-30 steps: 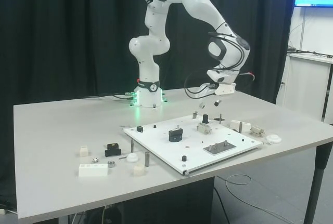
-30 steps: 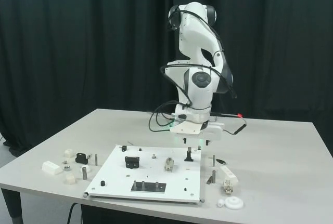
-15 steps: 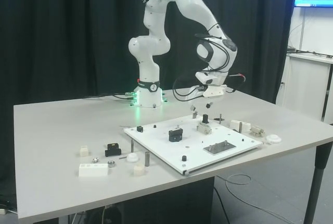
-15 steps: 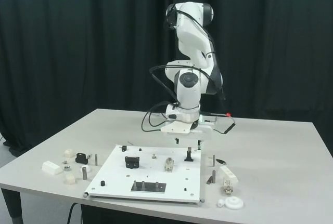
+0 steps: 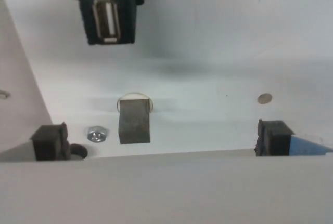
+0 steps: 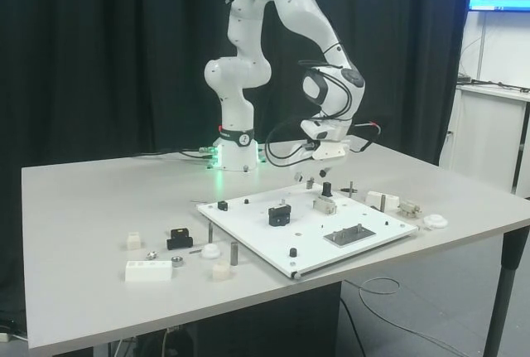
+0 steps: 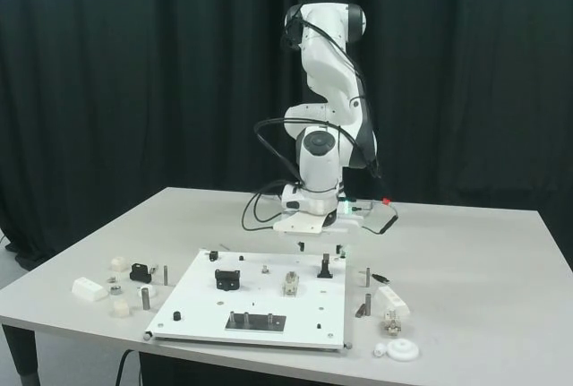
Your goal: Remove square peg 4.
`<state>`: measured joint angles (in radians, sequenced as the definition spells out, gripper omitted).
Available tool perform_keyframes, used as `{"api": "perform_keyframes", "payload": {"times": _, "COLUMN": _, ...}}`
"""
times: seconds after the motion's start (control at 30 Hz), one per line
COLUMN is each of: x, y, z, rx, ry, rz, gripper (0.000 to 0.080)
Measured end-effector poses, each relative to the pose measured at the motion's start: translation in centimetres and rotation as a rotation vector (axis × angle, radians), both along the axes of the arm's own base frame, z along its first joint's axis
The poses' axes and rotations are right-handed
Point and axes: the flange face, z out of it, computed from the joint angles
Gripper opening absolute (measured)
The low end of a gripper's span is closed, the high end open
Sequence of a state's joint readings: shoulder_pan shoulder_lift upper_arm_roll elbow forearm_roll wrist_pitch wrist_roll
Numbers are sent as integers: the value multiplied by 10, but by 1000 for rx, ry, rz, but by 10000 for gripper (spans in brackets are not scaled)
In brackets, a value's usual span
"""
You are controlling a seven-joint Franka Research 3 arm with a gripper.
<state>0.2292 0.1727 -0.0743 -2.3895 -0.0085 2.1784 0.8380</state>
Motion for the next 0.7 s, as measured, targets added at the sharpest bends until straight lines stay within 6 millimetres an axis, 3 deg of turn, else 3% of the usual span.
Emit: {"api": "perform_keyframes", "payload": {"times": 0.7, "x": -19, "y": 12, "z": -15, "rx": 8, "ry": 1, "rz": 25, "gripper": 800}}
